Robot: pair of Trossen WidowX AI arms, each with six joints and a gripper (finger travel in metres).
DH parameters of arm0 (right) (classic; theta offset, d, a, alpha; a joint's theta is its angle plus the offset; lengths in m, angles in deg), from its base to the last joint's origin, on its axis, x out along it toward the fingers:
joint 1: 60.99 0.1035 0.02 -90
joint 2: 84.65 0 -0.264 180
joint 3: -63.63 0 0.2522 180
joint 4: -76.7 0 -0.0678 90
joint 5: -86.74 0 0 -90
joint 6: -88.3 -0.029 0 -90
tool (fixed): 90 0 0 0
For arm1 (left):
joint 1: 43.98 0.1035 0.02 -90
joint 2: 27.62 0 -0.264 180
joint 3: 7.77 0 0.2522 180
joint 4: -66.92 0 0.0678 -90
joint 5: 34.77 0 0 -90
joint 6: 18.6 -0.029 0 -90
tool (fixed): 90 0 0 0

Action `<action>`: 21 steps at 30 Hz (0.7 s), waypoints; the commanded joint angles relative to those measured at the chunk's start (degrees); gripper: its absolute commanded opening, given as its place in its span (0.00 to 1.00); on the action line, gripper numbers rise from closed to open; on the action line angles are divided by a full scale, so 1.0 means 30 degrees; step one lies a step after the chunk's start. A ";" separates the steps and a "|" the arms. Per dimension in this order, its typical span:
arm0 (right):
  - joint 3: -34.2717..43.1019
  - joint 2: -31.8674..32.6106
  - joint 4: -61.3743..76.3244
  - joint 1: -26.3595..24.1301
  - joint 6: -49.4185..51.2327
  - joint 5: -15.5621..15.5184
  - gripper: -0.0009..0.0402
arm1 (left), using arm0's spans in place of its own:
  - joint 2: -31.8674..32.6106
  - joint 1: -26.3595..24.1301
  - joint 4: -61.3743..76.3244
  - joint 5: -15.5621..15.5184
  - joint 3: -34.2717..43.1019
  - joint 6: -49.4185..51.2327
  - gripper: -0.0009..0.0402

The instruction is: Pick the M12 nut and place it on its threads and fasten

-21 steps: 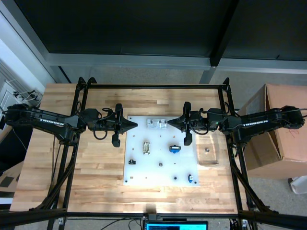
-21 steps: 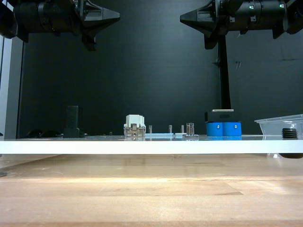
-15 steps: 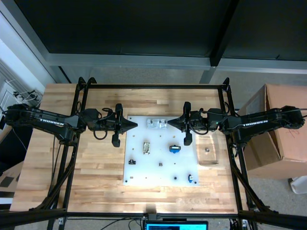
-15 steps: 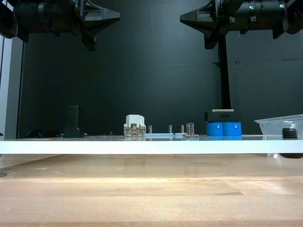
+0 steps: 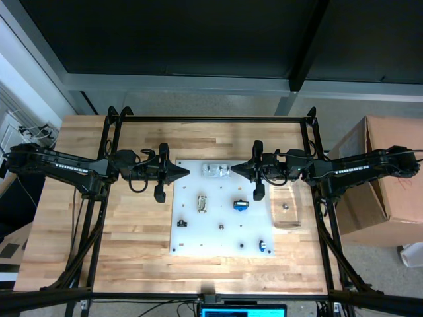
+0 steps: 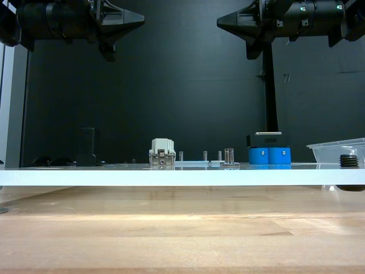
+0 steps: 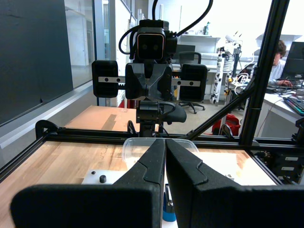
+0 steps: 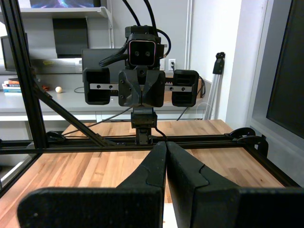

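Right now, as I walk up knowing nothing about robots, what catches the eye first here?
The left gripper and right gripper hang high over the white board, pointing at each other, fingers shut. The small silver nut lies free in the clear tray right of the board, and its black stud is bare.

Nothing has visibly changed since the earlier pictures. The black left gripper (image 5: pixel 187 172), the black right gripper (image 5: pixel 232 169) and the small silver nut (image 5: pixel 285 205) have not moved.
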 commanded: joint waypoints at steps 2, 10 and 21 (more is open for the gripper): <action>0.0007 0.0000 -0.0007 0.0007 -0.0007 0.0007 0.02 | 0.0000 0.0000 0.0000 0.0000 0.0007 -0.0007 0.02; 0.0007 0.0000 -0.0007 0.0000 -0.0007 0.0007 0.02 | 0.0000 0.0007 0.0000 0.0000 0.0007 -0.0007 0.02; 0.0561 -0.1151 0.5136 0.0044 -0.1137 -0.2142 0.02 | 0.0000 0.0000 0.0007 0.0000 0.0007 -0.0007 0.02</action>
